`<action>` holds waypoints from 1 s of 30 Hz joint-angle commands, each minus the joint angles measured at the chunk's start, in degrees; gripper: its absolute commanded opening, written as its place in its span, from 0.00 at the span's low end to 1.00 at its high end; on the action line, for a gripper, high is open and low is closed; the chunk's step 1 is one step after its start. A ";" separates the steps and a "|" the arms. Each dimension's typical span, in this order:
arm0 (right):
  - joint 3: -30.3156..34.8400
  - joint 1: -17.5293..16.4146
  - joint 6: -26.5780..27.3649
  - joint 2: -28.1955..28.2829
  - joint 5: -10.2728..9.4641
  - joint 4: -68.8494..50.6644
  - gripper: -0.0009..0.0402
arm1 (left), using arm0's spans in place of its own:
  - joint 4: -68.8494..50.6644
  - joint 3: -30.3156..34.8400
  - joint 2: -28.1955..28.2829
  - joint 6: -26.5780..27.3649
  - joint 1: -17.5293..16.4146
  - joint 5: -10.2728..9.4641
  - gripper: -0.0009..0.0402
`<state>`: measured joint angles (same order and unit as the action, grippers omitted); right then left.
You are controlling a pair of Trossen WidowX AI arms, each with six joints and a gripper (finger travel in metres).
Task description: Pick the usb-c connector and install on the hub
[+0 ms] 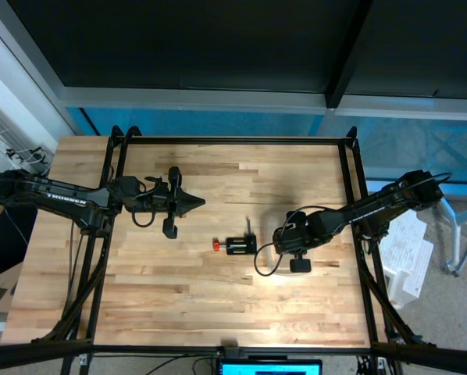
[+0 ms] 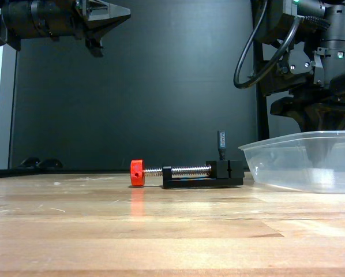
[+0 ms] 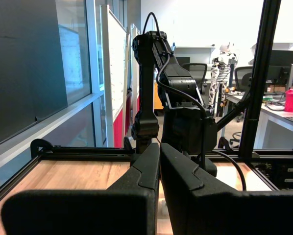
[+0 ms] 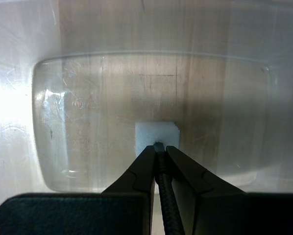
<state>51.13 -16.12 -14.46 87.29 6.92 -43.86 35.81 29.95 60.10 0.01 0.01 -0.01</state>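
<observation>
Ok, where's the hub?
High view: the hub lies mid-table, just left of the clear tray the right gripper is in; the left gripper hovers farther left.

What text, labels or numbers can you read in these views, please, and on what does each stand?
"TROSSEN": left arm, high view.
Label on the hub stem: too small to read.
Tray embossing: too blurred to read.
Left claw, shut, raised over the table's left: no text.
Right claw, shut on the connector in the tray: no text.
</observation>
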 commanded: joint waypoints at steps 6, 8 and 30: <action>0.55 0.07 0.00 -2.32 0.11 -1.14 0.02 | 0.02 0.00 0.00 0.00 -0.02 0.00 0.02; 0.87 0.13 0.04 -2.80 0.11 -1.42 0.02 | 0.02 0.00 0.00 0.00 0.00 0.00 0.02; 9.27 0.87 0.24 -7.93 -0.04 -12.31 0.02 | 0.02 0.00 0.00 0.00 0.00 0.00 0.02</action>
<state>60.25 -15.42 -14.24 79.33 6.90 -56.27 35.81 29.93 60.10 0.03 0.01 -0.01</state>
